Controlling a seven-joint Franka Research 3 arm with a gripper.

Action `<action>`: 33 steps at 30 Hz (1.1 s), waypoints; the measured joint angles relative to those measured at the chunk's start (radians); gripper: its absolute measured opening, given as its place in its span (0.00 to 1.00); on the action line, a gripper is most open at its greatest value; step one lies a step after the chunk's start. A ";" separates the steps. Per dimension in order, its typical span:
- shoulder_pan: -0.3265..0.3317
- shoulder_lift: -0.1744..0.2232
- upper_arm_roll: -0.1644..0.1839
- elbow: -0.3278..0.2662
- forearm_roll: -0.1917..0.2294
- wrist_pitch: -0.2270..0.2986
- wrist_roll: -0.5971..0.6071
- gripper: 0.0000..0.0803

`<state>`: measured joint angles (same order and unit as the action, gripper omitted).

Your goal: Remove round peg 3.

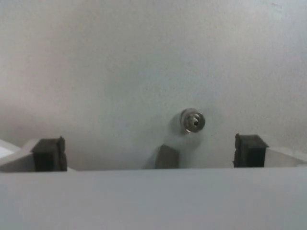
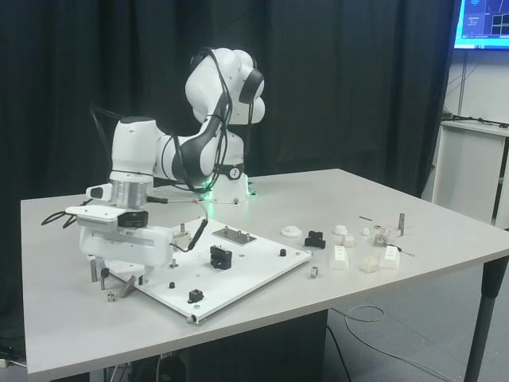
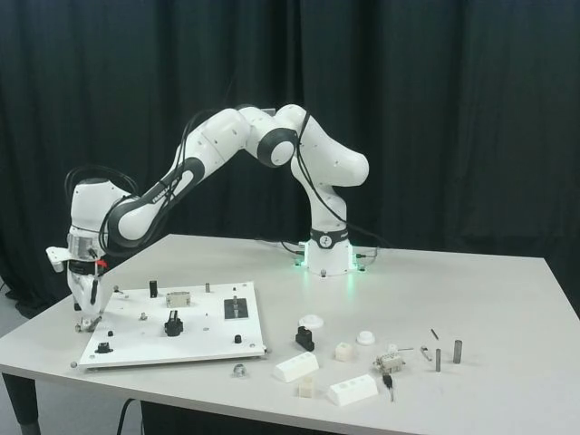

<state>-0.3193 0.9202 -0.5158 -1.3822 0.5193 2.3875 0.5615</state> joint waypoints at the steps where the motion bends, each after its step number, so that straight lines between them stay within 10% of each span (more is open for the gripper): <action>1: 0.000 0.000 -0.001 0.006 0.000 -0.008 0.006 0.95; 18: 0.003 -0.001 -0.039 0.103 -0.003 -0.154 0.043 0.99; 33: 0.010 -0.001 -0.057 0.124 -0.011 -0.180 0.044 1.00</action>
<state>-0.3097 0.9189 -0.5729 -1.2581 0.5086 2.2071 0.6052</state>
